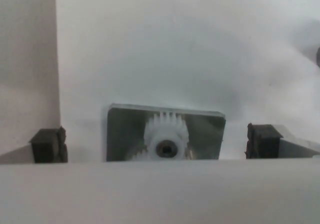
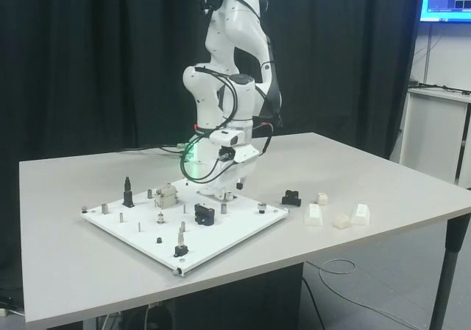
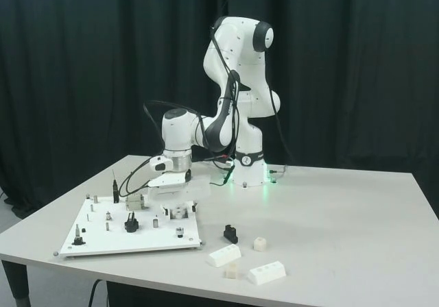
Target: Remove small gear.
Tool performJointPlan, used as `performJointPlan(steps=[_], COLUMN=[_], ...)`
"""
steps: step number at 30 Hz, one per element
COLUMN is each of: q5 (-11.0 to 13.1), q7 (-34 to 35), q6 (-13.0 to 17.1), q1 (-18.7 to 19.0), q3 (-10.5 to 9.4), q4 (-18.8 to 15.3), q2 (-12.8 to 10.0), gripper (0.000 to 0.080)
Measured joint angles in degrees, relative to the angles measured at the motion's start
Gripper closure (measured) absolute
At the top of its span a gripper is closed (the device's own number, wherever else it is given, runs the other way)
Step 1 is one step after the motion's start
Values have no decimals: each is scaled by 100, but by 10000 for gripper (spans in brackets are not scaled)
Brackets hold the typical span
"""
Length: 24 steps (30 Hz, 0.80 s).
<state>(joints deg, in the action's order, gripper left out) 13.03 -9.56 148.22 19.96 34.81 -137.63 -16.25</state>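
Observation:
In the wrist view a white gear [image 1: 166, 130] with a dark bore sits on a grey plate [image 1: 122, 129] on the white board [image 1: 175, 49]. Teeth of a second white gear [image 1: 138, 155] show beside it, mostly hidden behind the gripper body. My gripper [image 1: 156, 143] is open, its black fingertips [image 1: 49, 145] standing wide apart on either side of the plate, touching nothing. In the room views the gripper [image 2: 227, 190] [image 3: 177, 207] hangs low over the far part of the board [image 2: 235, 230] [image 3: 137, 244].
The board carries several pegs and small fixtures, among them a black block [image 2: 204, 214] and a grey housing [image 2: 166, 196]. On the table beside the board lie a black part [image 2: 291, 197] and several white blocks [image 2: 314, 216] [image 3: 224, 255].

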Motion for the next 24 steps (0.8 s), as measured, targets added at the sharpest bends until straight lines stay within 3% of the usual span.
performJointPlan(steps=[20,21,24], q5=[125,125,125], q7=[-13,-13,-13], q6=[126,133,152], q1=[-15,-15,-17], q3=[-21,-23,-28], q4=[-37,-37,-37], q2=[-92,-93,-98], gripper=[3,128,128])
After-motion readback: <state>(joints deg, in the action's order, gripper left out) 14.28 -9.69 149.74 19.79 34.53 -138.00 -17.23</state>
